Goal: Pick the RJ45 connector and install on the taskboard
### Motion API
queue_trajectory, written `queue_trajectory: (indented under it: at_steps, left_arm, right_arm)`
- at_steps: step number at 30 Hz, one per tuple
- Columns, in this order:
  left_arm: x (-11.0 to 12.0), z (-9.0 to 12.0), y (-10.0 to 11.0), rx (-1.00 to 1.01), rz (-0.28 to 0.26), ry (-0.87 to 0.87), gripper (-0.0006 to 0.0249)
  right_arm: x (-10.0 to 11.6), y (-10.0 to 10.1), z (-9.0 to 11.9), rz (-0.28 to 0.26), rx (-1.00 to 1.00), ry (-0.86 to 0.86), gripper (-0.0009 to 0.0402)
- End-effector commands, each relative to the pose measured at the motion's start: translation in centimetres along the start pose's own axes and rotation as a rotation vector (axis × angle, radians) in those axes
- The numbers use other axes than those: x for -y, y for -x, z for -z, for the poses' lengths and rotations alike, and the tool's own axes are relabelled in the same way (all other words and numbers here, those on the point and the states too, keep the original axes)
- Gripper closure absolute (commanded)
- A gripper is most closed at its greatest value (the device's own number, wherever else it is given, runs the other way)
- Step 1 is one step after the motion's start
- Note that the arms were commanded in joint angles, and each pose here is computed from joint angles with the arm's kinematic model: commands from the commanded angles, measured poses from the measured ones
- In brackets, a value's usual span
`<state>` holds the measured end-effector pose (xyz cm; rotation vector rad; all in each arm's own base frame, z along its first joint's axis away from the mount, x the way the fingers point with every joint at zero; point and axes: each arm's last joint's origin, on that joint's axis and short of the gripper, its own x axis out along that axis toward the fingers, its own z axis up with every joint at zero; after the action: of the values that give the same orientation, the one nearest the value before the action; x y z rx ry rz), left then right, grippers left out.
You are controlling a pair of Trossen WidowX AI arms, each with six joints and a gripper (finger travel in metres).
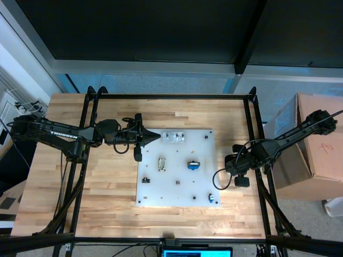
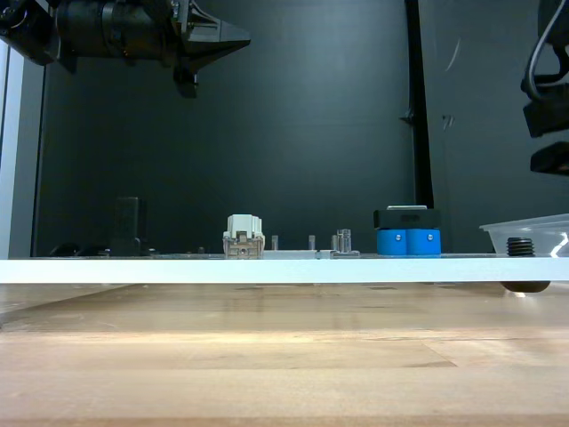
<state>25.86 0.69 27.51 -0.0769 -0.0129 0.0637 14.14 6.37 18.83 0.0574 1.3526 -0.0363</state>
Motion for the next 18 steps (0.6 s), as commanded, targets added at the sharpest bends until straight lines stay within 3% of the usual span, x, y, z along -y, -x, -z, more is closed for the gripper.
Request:
queue_trajectory:
  at_steps: [1, 18]
  left_arm:
    - [0.0, 0.0, 0.0, 0.0, 0.0, 0.0, 0.0243]
    - [0.0, 0.0, 0.0, 0.0, 0.0, 0.0, 0.0243]
  right_arm:
    - [-0.1, 0.7, -0.3, -0.015, 0.027, -0.003, 0.0391]
    - [-0.6, 5.9, -1.6, -0.016, 0.024, 0.024, 0.0393]
